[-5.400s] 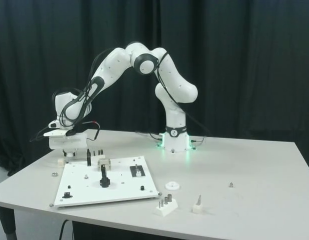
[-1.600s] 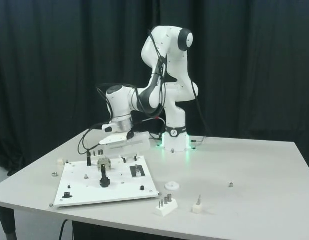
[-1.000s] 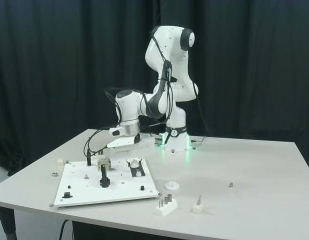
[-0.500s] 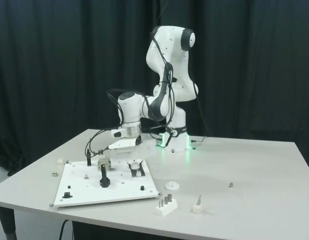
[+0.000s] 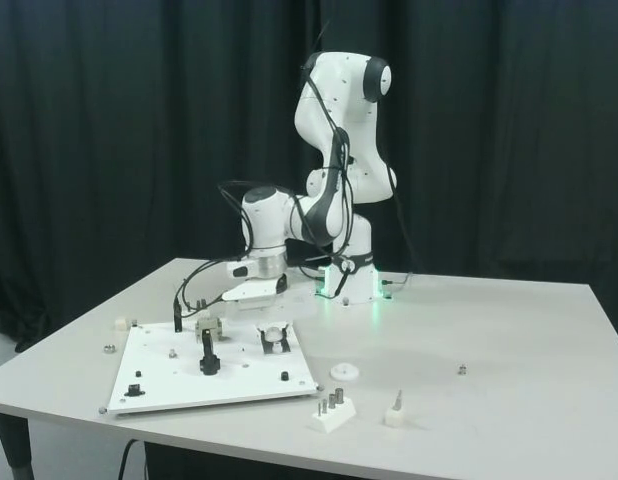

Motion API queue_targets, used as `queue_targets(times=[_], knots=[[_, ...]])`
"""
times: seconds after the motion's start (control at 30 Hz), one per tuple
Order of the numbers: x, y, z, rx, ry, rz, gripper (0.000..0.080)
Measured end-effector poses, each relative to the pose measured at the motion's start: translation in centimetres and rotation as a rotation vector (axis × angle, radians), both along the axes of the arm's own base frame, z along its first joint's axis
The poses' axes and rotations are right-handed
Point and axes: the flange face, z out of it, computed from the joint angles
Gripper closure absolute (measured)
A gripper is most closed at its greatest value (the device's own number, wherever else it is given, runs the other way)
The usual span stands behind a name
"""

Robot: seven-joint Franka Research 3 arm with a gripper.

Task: Insert medium gear.

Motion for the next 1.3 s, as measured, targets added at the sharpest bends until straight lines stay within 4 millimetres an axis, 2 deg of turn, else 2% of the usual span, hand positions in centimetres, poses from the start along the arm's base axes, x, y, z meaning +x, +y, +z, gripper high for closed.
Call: queue_targets(times=[1.3], knots=[[-0.32, 0.19, -0.05, 0.002, -0.007, -0.011, 0.0406]])
